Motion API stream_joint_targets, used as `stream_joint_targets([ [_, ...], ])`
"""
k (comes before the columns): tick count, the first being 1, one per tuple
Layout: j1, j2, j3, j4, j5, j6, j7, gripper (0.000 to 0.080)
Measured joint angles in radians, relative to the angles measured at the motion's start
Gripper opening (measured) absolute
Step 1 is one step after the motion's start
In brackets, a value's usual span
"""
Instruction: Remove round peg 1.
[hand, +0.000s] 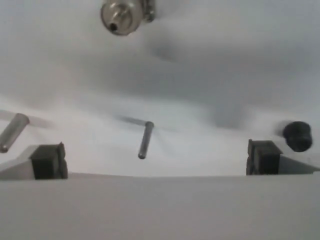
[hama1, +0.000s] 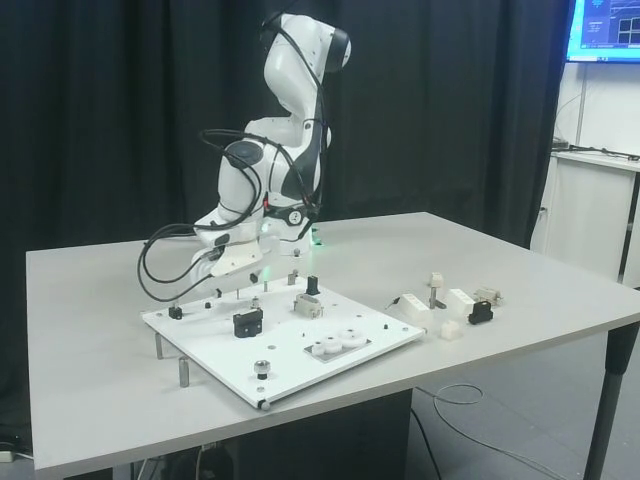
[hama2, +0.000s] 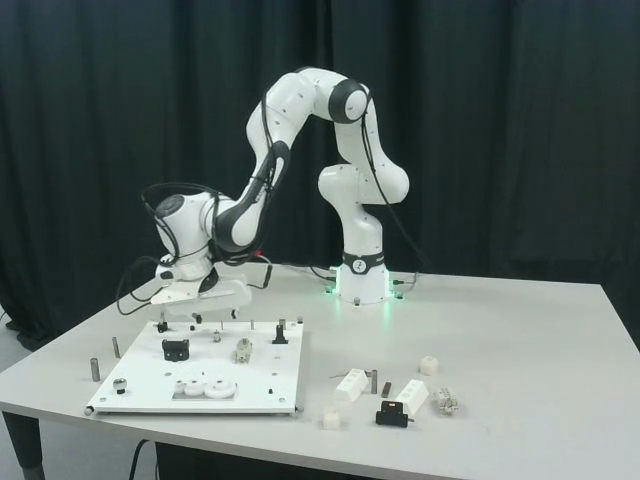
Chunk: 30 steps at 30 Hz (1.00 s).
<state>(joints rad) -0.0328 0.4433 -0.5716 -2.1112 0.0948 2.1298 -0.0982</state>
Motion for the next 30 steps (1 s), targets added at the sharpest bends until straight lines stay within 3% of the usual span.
stream_joint_targets([
  [15, 0.019, -0.052, -0.003, -0.161, -0.01, 0.207, 0.017, 0.08],
  [29, 0.053, -0.095, -0.029, -0.213, -0.05, 0.242, 0.106, 0.08],
  [30, 0.055, -0.098, -0.032, -0.216, -0.053, 0.244, 0.11, 0.0709],
])
